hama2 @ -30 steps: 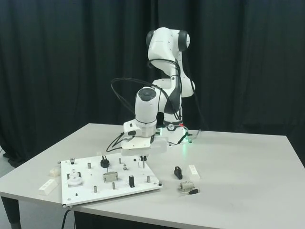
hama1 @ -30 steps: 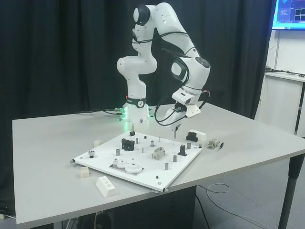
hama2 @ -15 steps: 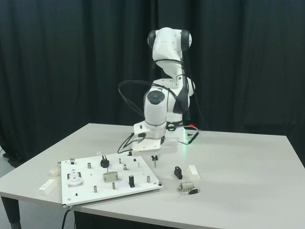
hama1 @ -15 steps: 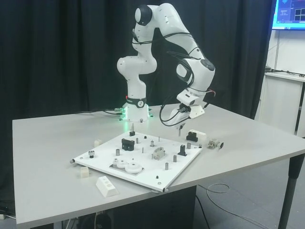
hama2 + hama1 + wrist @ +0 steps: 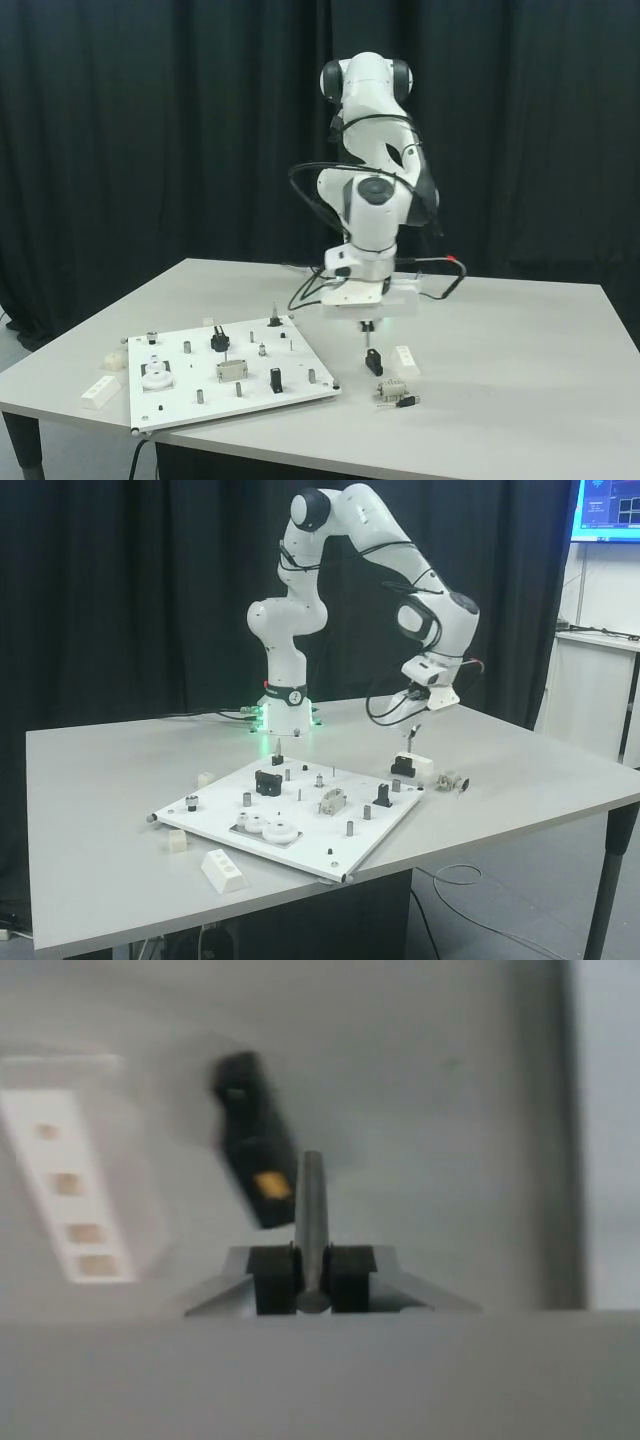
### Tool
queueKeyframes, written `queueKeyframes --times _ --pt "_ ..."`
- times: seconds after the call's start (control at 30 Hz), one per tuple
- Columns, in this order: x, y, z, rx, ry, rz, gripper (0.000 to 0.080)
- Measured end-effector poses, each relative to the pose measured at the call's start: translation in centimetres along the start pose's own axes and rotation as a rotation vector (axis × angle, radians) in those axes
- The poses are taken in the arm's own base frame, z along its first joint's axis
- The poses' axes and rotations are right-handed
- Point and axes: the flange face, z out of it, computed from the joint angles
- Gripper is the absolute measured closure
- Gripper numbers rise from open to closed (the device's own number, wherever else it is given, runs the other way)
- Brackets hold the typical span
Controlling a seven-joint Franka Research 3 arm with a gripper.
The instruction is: Place round peg 2.
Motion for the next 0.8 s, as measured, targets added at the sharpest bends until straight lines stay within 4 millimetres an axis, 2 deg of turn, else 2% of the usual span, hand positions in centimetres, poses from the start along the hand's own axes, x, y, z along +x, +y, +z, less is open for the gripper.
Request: queueKeyframes --times 0.5,0.8 --pt "-7.0 -7.0 0.8 -0.005 -0.01 0.066 0.0733" --pt "-9.8 -10.1 1.8 0.024 -0.018 0.052 0.0733"
